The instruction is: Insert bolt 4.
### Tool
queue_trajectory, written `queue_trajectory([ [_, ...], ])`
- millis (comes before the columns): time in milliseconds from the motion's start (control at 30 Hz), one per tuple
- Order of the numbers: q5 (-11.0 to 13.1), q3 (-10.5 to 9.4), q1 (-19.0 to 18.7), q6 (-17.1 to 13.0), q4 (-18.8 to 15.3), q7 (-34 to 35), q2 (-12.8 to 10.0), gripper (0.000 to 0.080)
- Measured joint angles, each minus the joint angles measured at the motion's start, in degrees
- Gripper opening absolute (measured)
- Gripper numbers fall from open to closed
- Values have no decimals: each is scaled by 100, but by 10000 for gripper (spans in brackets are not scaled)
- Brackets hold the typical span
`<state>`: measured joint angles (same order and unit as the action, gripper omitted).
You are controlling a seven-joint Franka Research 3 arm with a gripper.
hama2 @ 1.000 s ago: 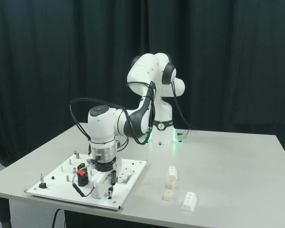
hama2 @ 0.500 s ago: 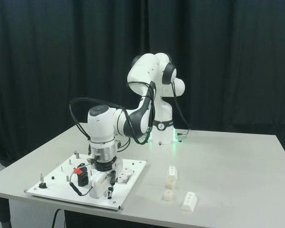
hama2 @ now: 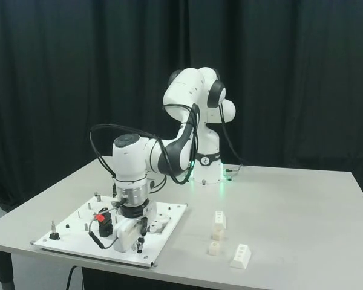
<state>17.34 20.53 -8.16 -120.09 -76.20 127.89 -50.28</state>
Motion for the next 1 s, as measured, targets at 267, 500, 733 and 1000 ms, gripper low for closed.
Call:
queue_trajectory([
  [267,0,117,-21,1,-6,-59,38,554],
  [500,0,183,-25,21,2,-96,143,755],
  [733,-5,211,-27,87,3,-131,303,790],
  [1000,-13,302,-56,164,4,-193,443,800],
])
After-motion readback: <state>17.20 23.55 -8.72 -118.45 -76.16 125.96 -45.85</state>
